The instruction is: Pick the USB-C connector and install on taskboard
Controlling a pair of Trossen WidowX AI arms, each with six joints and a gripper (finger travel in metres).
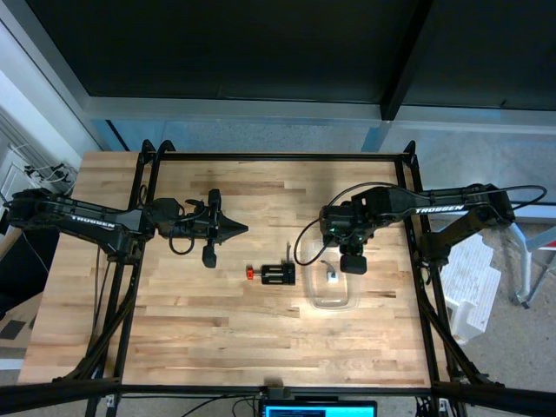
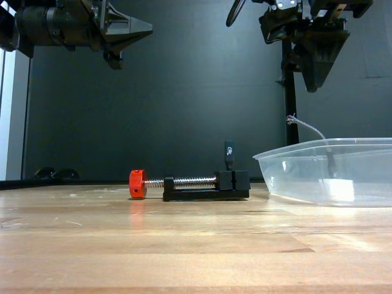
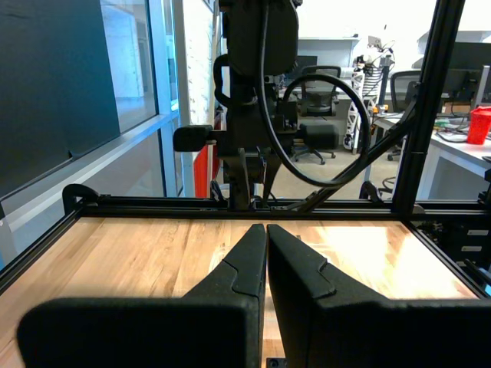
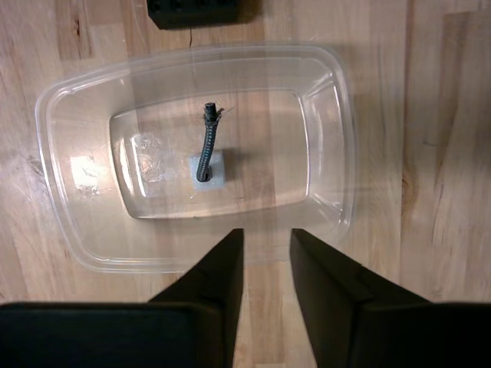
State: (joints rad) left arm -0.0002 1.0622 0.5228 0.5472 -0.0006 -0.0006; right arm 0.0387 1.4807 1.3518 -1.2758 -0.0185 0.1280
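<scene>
usb-c connector (image 4: pixel 205 146): slim dark braided piece with a frayed end, standing on a small white square piece (image 4: pixel 212 170) on the floor of a clear plastic tray (image 4: pixel 337 115); its plug end is too small to make out. taskboard (image 1: pixel 278 275): black block with a red-orange knob (image 1: pixel 250 273), lying on the wooden table (image 1: pixel 174 330) just beside the tray. in the right wrist view only one edge of it shows, the rest is cut off. a small dark upright part on it is hard to identify. right gripper (image 4: pixel 265 249): hangs above the tray, fingers a narrow gap apart, holding nothing. left gripper (image 3: pixel 266 238): raised over the table, well apart from the taskboard, fingers all but touching, empty.
</scene>
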